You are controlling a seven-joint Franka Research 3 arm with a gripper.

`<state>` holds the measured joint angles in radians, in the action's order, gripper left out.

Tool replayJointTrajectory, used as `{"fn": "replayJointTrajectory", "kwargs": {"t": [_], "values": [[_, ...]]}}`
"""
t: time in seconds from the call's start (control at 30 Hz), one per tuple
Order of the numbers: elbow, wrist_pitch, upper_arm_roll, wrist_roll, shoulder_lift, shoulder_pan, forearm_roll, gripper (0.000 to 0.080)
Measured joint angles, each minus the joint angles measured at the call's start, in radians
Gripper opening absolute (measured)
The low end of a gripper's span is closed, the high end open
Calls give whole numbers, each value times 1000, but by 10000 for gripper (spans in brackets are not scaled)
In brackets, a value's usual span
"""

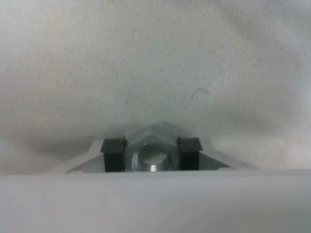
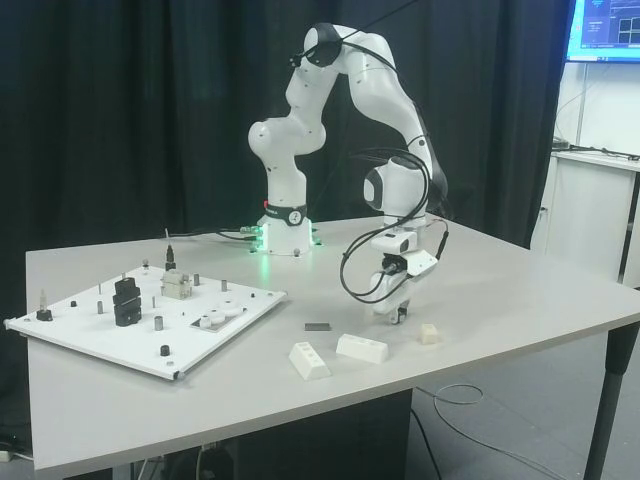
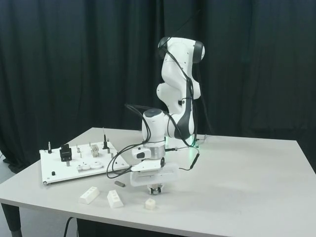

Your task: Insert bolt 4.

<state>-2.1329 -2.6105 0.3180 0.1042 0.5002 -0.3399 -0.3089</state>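
Observation:
In the wrist view a grey metal hex part with a threaded bore, the bolt (image 1: 152, 148), sits between my two black finger pads (image 1: 113, 154), which press on its opposite flats. My gripper (image 1: 151, 156) is shut on it. From the room views, the gripper (image 2: 398, 312) (image 3: 154, 188) points straight down, low over the grey table, at the front near a small white block (image 2: 430, 333) (image 3: 150, 203). The white assembly board (image 2: 250, 300) (image 3: 59, 177), with its pegs and black parts, lies far to the side of the gripper.
Two white slotted blocks (image 2: 308, 360) (image 2: 362, 347) lie near the table's front edge, between board and gripper. A small dark piece (image 2: 318, 326) (image 3: 119, 183) rests on the table beside them. A black cable loops from the wrist down beside the gripper.

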Motion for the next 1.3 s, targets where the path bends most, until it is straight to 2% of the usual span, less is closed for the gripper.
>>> {"fn": "replayJointTrajectory", "kwargs": {"t": [0.4, 1.3], "values": [[0, 31, 4, 5, -23, 0, 0, 226], [1, 35, 5, 5, -34, 0, 4, 226]]}}
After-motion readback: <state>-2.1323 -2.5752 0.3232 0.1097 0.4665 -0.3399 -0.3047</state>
